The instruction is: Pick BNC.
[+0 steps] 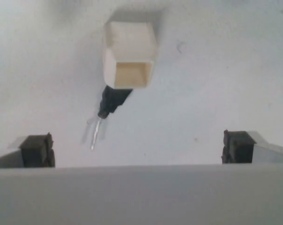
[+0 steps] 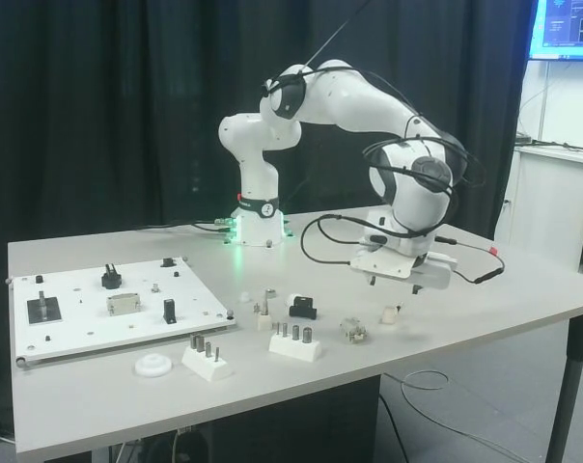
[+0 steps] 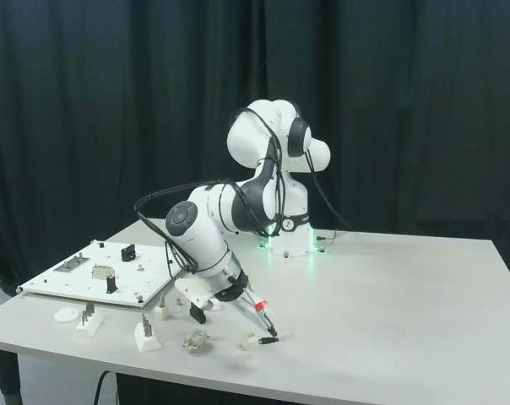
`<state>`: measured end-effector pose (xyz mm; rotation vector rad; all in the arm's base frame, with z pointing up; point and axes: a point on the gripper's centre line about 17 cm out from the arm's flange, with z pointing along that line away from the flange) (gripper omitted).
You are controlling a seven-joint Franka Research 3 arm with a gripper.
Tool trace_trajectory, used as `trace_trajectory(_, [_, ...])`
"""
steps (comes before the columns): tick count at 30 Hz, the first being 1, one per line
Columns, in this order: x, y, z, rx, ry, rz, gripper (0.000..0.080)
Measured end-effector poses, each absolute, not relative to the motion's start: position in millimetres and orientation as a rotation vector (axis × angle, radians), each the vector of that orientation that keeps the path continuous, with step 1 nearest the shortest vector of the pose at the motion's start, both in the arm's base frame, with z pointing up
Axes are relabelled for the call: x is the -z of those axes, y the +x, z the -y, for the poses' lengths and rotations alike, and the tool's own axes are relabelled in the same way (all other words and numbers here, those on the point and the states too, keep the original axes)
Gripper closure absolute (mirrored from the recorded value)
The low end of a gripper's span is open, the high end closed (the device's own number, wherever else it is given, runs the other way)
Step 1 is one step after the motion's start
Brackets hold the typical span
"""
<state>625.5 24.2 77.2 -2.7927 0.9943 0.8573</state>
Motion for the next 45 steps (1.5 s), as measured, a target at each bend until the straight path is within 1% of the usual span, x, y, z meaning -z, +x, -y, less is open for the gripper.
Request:
trace_trajectory(16, [-105.9, 633.0, -22.8, -0.837, -2.825, -1.016, 0.0003])
trace_trajectory(32, [-133.5, 628.4, -22.4, -0.836, -2.895, -0.970, 0.0003])
trace_trajectory(45, [-151.5, 630.3, -16.1, -0.791, -2.989, -0.905, 0.0003])
